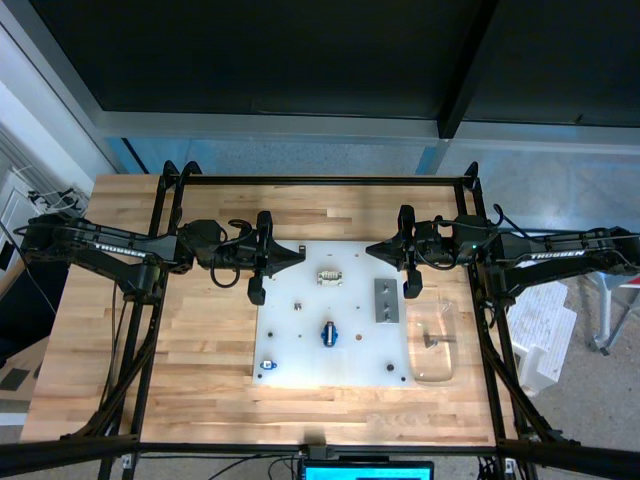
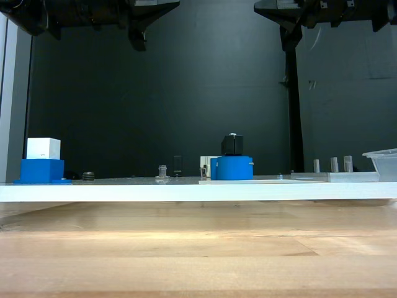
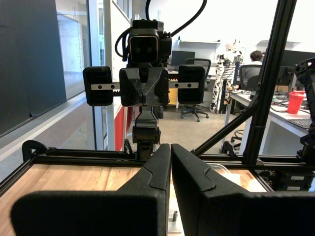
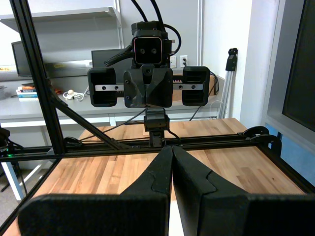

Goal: Pick the 16mm cylinder and install on the taskboard

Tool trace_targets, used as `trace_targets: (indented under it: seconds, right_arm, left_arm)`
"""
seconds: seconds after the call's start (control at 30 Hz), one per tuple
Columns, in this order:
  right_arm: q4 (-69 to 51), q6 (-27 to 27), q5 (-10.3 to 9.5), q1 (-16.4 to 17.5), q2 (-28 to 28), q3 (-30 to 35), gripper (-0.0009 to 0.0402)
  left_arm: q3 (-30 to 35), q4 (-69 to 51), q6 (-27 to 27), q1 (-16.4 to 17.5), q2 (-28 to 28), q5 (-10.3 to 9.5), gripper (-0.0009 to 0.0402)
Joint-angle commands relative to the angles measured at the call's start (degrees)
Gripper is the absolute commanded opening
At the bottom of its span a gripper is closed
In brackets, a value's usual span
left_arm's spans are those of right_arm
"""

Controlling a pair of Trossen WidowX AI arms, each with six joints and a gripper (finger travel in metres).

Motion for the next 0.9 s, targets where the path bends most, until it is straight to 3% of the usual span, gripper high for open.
trace_targets:
  seconds: [0.03, 0.77, 0.9]
  right_arm:
    - [0.02, 0.0, 0.0, 0.0, 0.02, 0.02, 0.0]
    - [0.07, 0.13, -0.02, 0.0, 0.02, 0.02, 0.0]
    - [-0.02, 0.26, -1.01, 0.02, 0.02, 0.02, 0.0]
  left_arm:
    - [0.02, 0.02, 0.0, 0.0, 0.0, 0.0, 0.0001]
    - [0.02, 0.02, 0.0, 0.0, 0.0, 0.0, 0.0001]
    - [0.02, 0.02, 0.0, 0.0, 0.0, 0.0, 0.0001]
